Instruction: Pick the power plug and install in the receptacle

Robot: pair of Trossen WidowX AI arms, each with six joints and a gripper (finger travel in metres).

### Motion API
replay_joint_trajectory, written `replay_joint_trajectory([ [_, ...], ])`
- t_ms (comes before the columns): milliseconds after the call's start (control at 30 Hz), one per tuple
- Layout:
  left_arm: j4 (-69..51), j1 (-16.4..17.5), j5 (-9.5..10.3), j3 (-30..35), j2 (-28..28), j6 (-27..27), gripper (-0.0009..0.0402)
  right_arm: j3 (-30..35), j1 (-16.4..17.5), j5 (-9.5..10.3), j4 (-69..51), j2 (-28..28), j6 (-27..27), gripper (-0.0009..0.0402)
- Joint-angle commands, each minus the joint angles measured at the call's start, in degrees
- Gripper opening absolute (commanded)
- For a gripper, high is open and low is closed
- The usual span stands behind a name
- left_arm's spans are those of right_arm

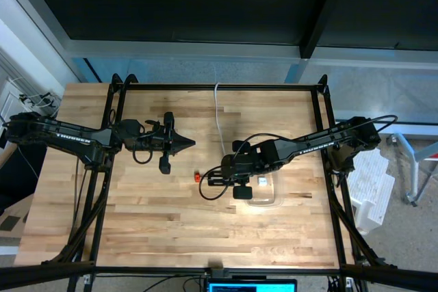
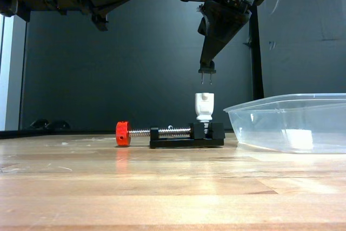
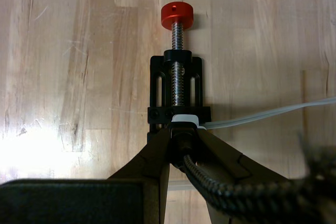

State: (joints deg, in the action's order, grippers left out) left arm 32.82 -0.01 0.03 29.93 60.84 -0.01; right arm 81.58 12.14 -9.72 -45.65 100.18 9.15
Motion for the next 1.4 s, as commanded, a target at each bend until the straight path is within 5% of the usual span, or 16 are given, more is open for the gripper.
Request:
replay_joint_trajectory([
  [33,0.0,0.0,0.00,0.0,0.0,0.0,0.0000,-0.1,0.0,-1.25,0.2,0.4,-0.8,0.0000],
  [1400,0.0,0.0,0.00,0.0,0.0,0.0,0.0000,-2.4,-0.5,-1.29,3.1,0.9,-2.0,0.0000],
])
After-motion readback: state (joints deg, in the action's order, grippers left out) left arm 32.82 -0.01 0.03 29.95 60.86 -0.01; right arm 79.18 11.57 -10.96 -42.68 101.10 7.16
